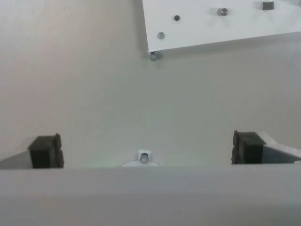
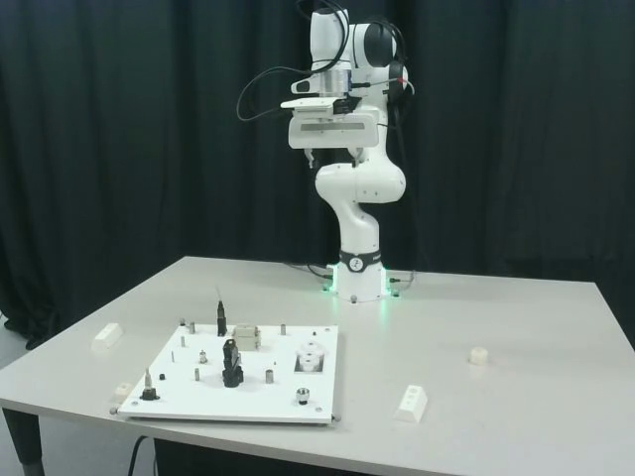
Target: Remove Ethernet.
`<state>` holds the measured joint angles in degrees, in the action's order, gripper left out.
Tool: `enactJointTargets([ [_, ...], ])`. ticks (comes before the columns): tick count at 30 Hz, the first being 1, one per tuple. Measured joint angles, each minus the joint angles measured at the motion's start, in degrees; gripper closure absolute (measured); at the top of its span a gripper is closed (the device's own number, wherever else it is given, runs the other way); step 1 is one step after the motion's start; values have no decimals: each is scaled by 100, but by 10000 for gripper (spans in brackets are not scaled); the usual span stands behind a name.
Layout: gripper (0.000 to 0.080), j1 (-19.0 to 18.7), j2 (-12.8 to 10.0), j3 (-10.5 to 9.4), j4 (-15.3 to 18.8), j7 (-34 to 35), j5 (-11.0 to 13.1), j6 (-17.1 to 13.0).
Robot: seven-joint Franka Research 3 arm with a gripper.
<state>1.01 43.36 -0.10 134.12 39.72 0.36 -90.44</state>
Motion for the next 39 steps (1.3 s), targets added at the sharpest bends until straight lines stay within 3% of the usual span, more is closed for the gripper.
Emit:
enactJointTargets([
  [24, 3, 24, -204, 55, -75, -175, -37, -176],
  [29, 3, 53, -301, 111, -75, -180, -52, -424],
  [39, 3, 244, -634, 249, -125, -180, -244, -1193],
])
